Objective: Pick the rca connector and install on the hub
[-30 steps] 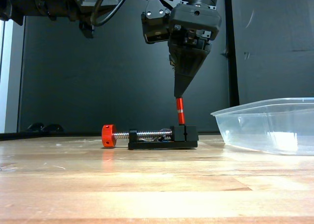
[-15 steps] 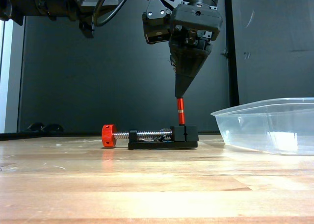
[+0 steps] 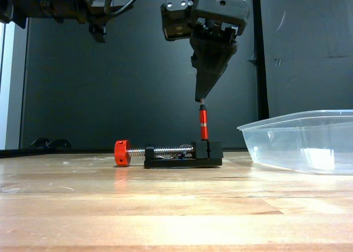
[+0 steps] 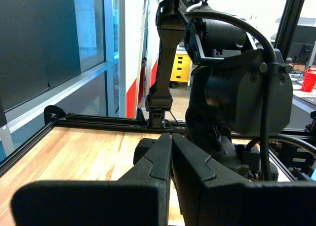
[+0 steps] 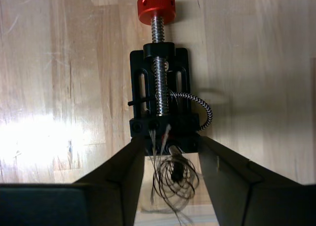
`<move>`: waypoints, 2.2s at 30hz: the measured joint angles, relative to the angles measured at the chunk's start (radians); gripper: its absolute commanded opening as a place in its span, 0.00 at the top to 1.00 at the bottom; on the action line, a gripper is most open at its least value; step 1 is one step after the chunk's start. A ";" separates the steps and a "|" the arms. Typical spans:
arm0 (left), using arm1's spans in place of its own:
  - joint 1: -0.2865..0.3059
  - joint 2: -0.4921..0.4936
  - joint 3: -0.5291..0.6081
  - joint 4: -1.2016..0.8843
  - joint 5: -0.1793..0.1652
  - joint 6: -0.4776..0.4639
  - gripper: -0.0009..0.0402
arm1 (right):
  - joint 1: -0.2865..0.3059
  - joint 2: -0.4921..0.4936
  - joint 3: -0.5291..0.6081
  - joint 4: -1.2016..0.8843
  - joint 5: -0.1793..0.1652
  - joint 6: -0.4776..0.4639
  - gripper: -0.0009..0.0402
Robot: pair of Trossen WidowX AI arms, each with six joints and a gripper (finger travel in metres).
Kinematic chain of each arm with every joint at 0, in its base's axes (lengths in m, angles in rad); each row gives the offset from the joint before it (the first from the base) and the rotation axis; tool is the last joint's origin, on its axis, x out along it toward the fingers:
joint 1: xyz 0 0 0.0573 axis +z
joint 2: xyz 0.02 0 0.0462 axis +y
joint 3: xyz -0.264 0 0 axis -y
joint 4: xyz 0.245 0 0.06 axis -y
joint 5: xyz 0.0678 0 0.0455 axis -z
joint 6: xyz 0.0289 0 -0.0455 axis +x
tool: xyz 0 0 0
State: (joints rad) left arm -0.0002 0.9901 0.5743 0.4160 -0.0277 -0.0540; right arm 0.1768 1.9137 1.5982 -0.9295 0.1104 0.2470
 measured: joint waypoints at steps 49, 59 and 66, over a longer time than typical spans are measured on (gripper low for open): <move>0.000 0.000 0.000 0.000 0.000 0.000 0.98 | -0.058 -0.672 -0.615 0.534 -0.008 -0.195 0.97; 0.000 0.000 0.000 0.000 0.000 0.000 0.98 | -0.137 -0.861 -0.828 0.927 -0.082 -0.232 0.98; 0.000 0.000 0.000 0.000 0.000 0.000 0.98 | -0.160 -0.937 -0.940 1.135 -0.106 -0.247 0.98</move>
State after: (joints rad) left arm -0.0002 0.9901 0.5747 0.4160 -0.0277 -0.0544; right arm 0.0166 0.9771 0.6586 0.2054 0.0040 -0.0002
